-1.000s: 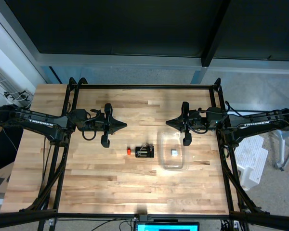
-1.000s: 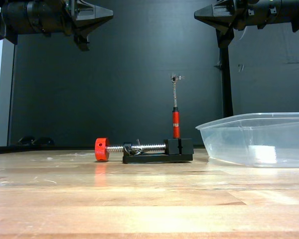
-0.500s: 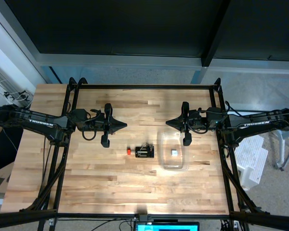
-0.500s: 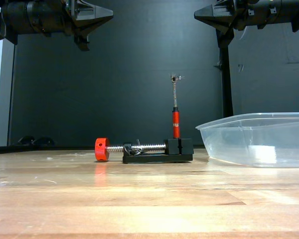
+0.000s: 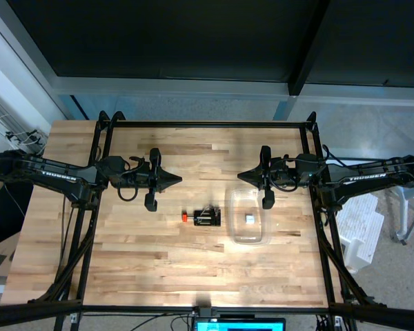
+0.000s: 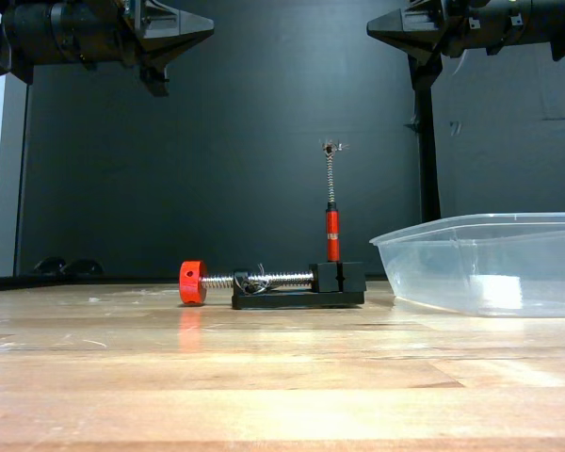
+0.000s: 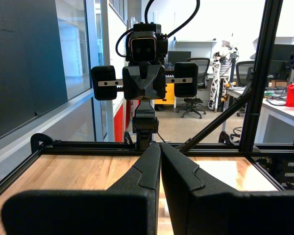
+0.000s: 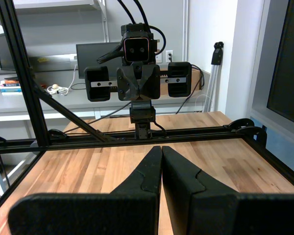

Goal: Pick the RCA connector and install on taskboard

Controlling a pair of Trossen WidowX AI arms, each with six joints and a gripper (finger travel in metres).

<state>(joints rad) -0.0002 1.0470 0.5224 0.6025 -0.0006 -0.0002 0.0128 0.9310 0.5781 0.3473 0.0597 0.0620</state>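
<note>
Overhead: left tool [image 5: 177, 180] and right tool [image 5: 241, 176] hang high over counter [image 5: 124, 262], well apart from black vise [image 5: 208, 218]. White block [image 5: 249, 218] sits bare in clear tray [image 5: 248, 241].

Low view: RCA connector [image 6: 331, 230] stands upright on vise, braided cable [image 6: 330, 179] rising free, nothing holding it.

Wrist views: both tools clenched, empty.

Connector likely light, rigid, slick. Grip the red barrel, never the springy cable.

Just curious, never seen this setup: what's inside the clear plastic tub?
The clear tub holds only a small white block, bare on top; whatever lies under it is hidden. The left gripper and right gripper hang high above the table, fingers shut.
</note>
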